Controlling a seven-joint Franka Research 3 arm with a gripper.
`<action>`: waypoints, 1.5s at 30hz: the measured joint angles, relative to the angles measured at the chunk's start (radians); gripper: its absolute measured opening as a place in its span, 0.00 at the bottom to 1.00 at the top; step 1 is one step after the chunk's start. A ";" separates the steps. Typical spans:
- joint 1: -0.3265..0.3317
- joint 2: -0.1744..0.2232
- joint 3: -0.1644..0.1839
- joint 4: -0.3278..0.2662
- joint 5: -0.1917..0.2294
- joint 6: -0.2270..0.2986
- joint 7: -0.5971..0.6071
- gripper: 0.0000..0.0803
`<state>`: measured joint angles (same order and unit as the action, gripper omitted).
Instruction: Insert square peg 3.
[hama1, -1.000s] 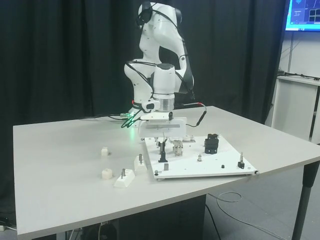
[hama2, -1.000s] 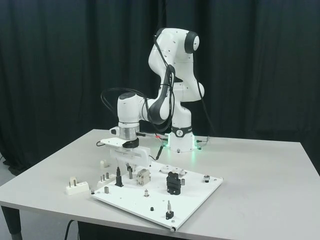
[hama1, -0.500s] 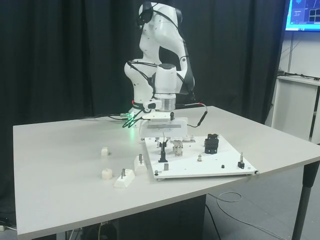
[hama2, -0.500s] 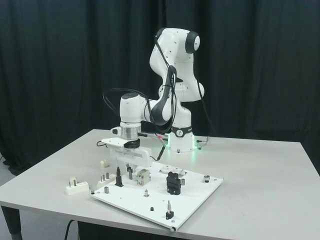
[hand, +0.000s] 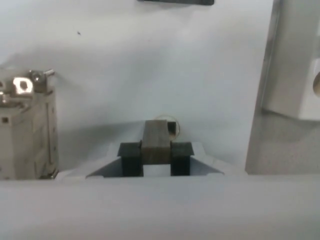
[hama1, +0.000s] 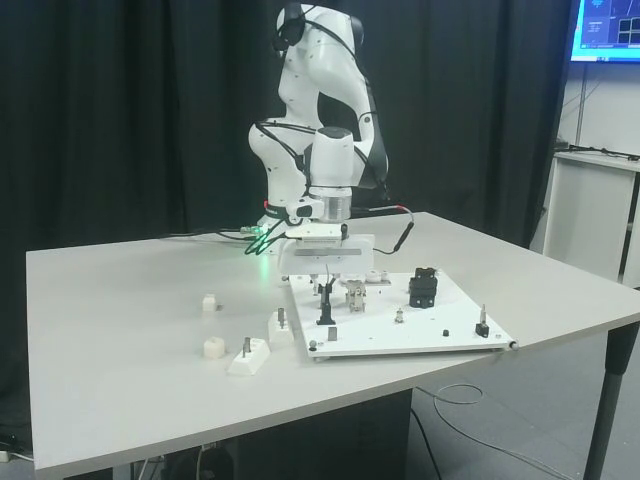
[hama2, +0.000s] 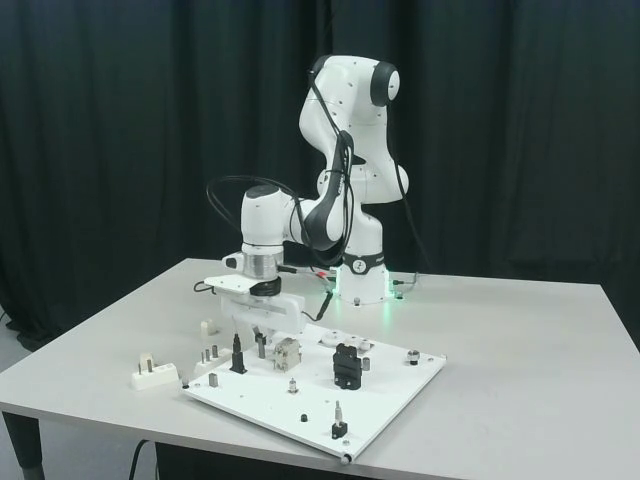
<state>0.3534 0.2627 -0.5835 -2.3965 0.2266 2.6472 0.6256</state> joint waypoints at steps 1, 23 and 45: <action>0.000 0.000 0.000 -0.001 -0.001 0.000 0.000 0.14; 0.000 -0.002 -0.006 -0.009 -0.005 0.015 0.000 0.14; 0.000 -0.013 -0.008 -0.023 -0.005 0.015 0.000 0.14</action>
<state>0.3536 0.2499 -0.5912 -2.4199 0.2213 2.6623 0.6256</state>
